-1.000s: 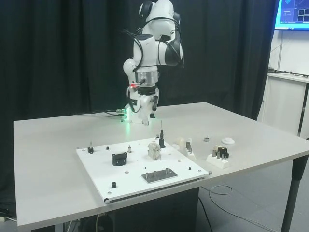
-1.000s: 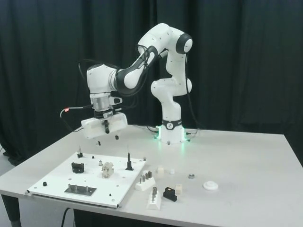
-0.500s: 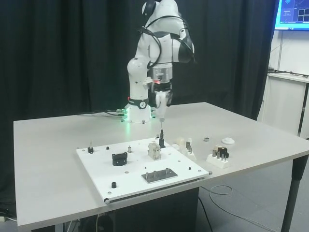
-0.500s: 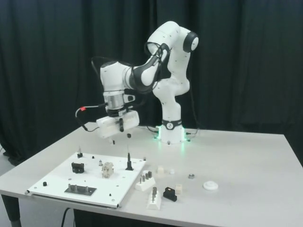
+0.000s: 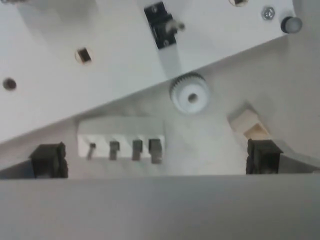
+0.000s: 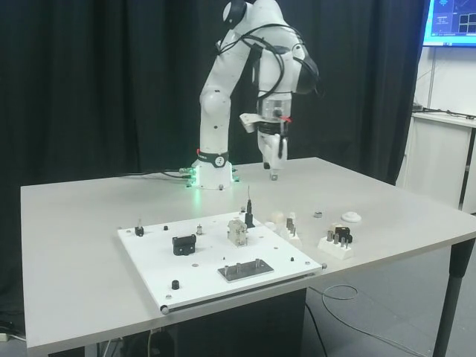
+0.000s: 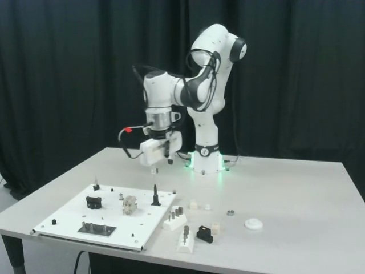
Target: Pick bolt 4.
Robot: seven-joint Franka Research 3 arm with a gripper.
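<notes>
I see the gripper (image 7: 161, 166) hanging wide and empty above the table (image 7: 296, 194); the bolts' holder (image 5: 120, 136) lies under it.

Black curtain (image 6: 104, 82) hanging in folds across the whole back of the room, behind a grey table (image 6: 67, 223) with a thin edge. Dark table leg (image 6: 450, 297) at the near corner, loose cable (image 6: 349, 305) trailing on the floor beneath. Lit screen (image 6: 451, 22) high in the corner, above a white cabinet (image 6: 439, 160) standing beside the table. Green glow (image 7: 188, 164) on the tabletop close to the curtain.
</notes>
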